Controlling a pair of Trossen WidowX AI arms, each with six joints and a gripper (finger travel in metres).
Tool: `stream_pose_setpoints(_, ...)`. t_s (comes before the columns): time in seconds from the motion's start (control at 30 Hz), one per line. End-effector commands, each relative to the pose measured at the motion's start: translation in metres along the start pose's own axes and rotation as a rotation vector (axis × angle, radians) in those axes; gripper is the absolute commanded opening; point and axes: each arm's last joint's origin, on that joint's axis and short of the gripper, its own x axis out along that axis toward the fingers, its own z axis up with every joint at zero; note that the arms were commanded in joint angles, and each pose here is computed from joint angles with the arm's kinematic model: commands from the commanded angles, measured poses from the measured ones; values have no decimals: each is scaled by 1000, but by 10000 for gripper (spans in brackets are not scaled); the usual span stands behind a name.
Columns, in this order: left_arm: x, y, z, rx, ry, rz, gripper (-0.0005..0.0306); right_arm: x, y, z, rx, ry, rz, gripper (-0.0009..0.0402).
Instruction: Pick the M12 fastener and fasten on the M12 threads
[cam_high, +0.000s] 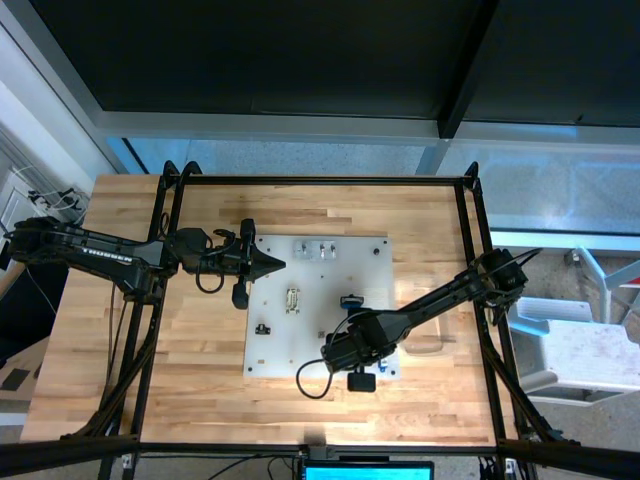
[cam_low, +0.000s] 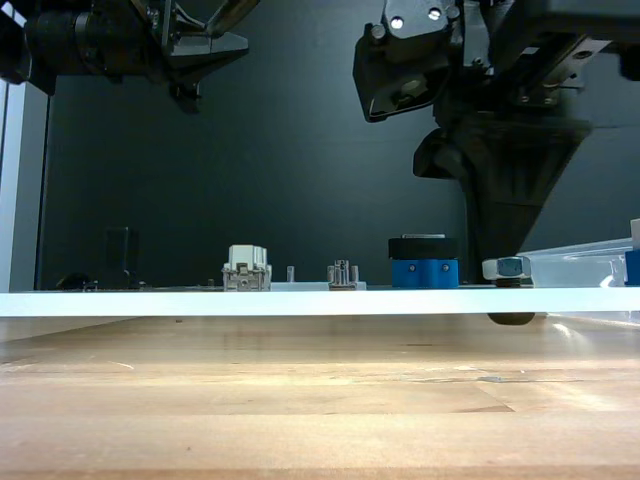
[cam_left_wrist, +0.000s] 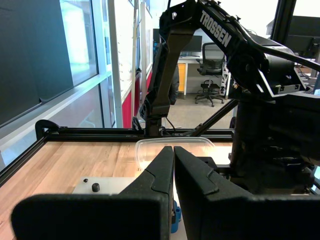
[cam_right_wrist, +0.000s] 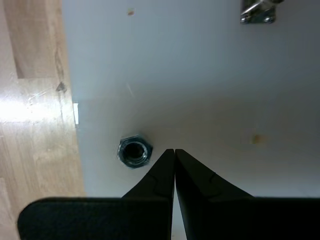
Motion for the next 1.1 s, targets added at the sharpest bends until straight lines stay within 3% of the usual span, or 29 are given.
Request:
stream_pose_setpoints(0.03, 0, 0, 0, 0, 0, 0, 0, 0, 2, 0, 2, 19, 47, 0)
stream_pose_setpoints(0.07, 0, 0, 0, 0, 0, 0, 0, 0, 4, -1, -9, 39, 104, 0)
stream_pose_setpoints(0.13, 0, 0, 0, 0, 0, 0, 0, -1, 8, -2, -52, 91, 250, 0)
stream_pose_setpoints(0.17, 0, 0, 0, 0, 0, 0, 0, -2, 9, -2, -64, 107, 297, 0)
stream_pose_setpoints(0.2, 0, 0, 0, 0, 0, 0, 0, -3, 9, -3, -69, 113, 310, 0)
stream_pose_setpoints(0.33, 0, 0, 0, 0, 0, 0, 0, -7, 7, -5, -64, 110, 262, 0)
stream_pose_setpoints(0.53, 0, 0, 0, 0, 0, 0, 0, -20, 5, -7, -62, 91, 265, 0)
stream_pose_setpoints(0.63, 0, 0, 0, 0, 0, 0, 0, -28, 3, -7, -49, 57, 241, 0)
stream_pose_setpoints(0.77, 0, 0, 0, 0, 0, 0, 0, -37, -1, -6, -38, -15, 147, 0)
stream_pose_setpoints(0.83, 0, 0, 0, 0, -1, 0, 0, -37, -3, -5, -34, -46, 87, 0)
stream_pose_setpoints(0.9, 0, 0, 0, 0, -1, 0, 0, -34, -4, -4, -30, -56, 47, 0)
stream_pose_setpoints(1.1, 0, 0, 0, 0, 0, 0, 0, -13, -1, 0, -27, -32, 37, 0)
